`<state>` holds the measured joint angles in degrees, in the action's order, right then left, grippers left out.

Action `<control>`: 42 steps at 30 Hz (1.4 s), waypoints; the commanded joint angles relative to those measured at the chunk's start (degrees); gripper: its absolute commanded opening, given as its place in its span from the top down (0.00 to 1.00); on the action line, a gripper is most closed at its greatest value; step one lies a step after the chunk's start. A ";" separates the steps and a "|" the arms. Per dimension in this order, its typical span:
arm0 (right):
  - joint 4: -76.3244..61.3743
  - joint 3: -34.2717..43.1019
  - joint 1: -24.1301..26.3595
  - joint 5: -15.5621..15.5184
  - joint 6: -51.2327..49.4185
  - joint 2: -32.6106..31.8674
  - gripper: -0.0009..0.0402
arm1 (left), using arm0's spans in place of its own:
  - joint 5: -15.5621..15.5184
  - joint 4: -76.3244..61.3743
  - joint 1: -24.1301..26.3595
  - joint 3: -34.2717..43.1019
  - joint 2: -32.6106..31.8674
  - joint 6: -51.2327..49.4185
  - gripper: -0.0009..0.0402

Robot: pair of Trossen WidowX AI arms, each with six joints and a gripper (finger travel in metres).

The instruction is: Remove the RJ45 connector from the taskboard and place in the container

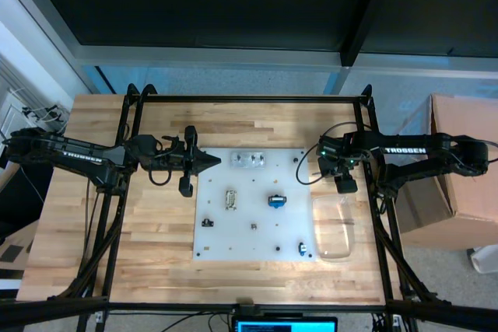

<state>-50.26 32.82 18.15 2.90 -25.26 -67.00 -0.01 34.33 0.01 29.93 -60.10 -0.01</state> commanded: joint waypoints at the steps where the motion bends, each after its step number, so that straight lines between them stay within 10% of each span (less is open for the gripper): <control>1: 1.16 -1.36 -0.02 0.02 -1.31 -0.02 0.37 | 0.02 0.00 0.00 0.02 0.00 0.00 0.98; 21: 5.11 -5.35 1.40 -0.63 -4.90 -0.04 0.43 | 0.02 0.00 -0.02 0.02 -0.02 0.00 0.98; 42: 4.57 -5.33 2.23 -0.96 -5.79 0.00 0.99 | 0.02 0.00 0.00 0.02 -0.02 0.00 0.98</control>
<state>-45.17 27.49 20.40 2.37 -30.98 -66.98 -0.01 34.33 0.01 29.95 -60.10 -0.01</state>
